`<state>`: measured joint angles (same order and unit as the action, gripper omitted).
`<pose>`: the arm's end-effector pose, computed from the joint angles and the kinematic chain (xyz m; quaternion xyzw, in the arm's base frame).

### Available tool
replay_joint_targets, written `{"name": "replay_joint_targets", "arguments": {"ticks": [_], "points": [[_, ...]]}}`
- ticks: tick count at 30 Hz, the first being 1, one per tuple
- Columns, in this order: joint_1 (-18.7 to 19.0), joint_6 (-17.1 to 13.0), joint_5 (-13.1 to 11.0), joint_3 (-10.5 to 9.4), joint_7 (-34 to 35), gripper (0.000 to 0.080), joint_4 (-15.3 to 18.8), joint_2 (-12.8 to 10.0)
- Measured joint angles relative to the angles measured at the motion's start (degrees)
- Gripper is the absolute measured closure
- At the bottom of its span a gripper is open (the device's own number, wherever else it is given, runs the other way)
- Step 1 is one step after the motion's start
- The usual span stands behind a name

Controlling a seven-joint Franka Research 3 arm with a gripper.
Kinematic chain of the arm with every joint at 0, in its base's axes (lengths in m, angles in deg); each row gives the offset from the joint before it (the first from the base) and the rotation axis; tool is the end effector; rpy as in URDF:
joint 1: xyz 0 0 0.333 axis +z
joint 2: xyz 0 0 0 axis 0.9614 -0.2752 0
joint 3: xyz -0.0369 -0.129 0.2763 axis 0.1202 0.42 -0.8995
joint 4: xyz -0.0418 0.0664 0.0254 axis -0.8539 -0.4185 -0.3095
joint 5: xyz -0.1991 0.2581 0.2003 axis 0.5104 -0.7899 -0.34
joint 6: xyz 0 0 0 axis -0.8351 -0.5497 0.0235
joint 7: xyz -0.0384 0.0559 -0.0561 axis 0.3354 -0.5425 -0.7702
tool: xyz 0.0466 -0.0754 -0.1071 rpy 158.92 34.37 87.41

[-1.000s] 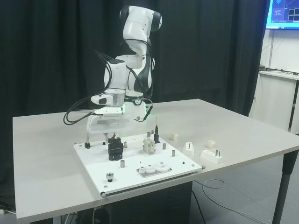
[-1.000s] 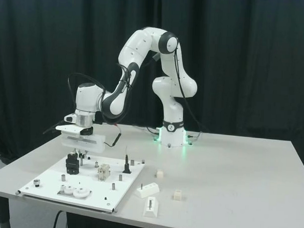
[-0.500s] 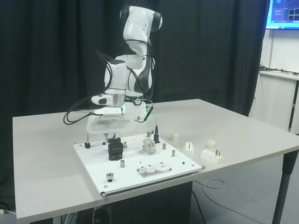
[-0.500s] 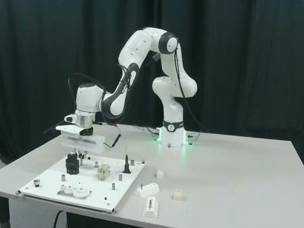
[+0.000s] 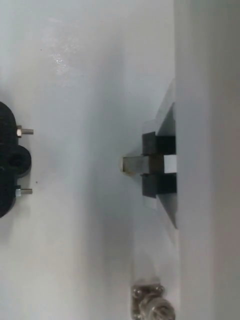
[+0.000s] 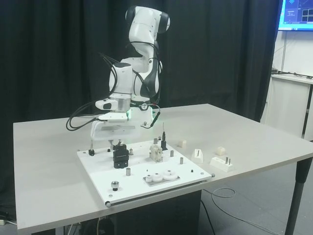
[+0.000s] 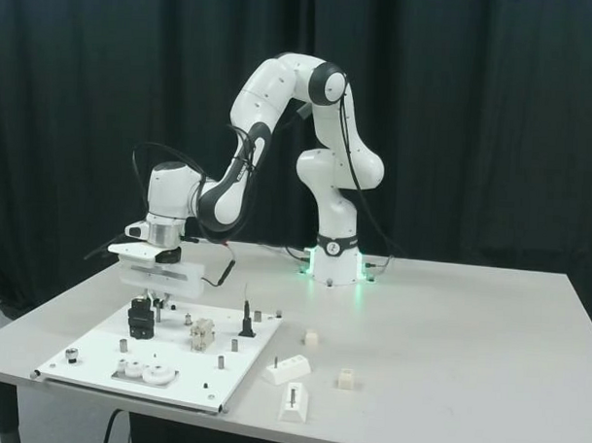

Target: Insert square peg 3.

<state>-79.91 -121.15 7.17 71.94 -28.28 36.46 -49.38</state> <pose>0.4752 -0.3140 0.2014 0.9274 -0.3678 0.0520 0.0432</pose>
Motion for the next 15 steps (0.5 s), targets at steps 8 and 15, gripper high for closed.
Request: {"name": "replay_joint_targets", "arguments": {"ticks": [8,15], "points": [[0.00,0.00,0.00,0.00,-0.10,0.0730,0.00,0.02],[-0.01,-0.20,-0.07,0.20,0.24,0.0730,-0.01,0.08]]}}
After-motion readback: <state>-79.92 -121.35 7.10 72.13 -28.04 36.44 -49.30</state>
